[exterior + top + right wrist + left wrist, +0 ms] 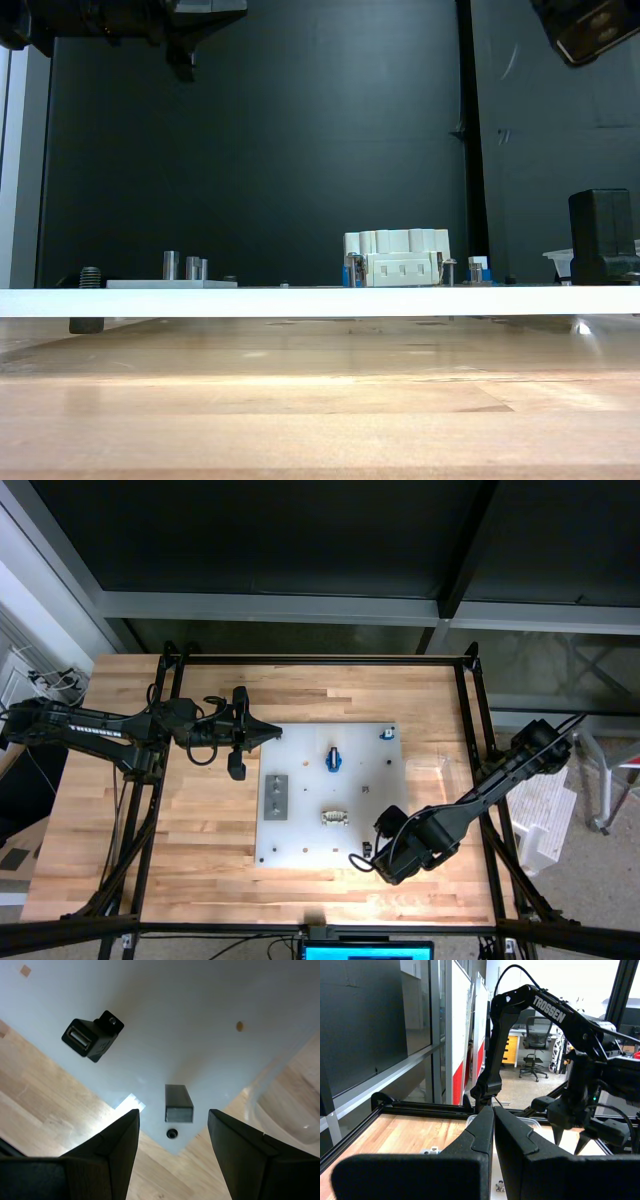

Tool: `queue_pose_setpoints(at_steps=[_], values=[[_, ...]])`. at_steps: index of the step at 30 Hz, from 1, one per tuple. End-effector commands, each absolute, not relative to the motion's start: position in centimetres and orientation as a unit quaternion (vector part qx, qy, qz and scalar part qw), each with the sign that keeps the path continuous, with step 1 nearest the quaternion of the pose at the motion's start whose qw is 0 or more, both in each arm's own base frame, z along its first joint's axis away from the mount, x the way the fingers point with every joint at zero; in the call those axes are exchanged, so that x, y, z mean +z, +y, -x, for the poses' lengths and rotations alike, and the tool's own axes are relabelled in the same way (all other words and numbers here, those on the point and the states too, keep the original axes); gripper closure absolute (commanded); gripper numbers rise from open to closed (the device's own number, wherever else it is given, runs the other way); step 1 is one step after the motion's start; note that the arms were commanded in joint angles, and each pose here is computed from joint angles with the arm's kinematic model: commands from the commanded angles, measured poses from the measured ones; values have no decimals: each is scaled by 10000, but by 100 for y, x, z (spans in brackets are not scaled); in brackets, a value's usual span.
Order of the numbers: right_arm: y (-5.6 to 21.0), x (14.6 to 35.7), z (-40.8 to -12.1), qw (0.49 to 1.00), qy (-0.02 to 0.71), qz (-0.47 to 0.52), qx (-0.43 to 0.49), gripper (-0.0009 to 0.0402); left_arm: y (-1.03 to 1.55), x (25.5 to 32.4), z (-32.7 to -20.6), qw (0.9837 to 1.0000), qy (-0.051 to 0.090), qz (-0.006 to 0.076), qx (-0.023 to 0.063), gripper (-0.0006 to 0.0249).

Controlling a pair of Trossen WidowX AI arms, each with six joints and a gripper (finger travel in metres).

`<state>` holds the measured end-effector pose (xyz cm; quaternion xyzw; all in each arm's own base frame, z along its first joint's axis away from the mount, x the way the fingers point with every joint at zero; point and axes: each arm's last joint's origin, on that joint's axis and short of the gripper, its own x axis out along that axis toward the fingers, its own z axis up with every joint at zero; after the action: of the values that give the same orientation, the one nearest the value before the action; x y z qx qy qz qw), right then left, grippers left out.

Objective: Pick the 16mm bar and install on taskboard

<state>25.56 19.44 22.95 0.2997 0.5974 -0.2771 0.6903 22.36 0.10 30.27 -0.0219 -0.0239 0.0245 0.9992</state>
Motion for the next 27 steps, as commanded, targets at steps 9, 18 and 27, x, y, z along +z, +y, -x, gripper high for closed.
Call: queue_pose_setpoints(at_steps=[9,18,27], values=[[1836,2606,-2412,7106,5964,-2948,-2291,208,11,3027,-2236,9992,-241,217,245,243],[1761,2771,-2284,7167,6287,-2548,-1615,208,10,3027,-2236,9992,-239,217,243,243],[1734,2855,-2232,7402,6428,-1837,-717,208,11,3027,-2236,9992,-241,217,245,243]])
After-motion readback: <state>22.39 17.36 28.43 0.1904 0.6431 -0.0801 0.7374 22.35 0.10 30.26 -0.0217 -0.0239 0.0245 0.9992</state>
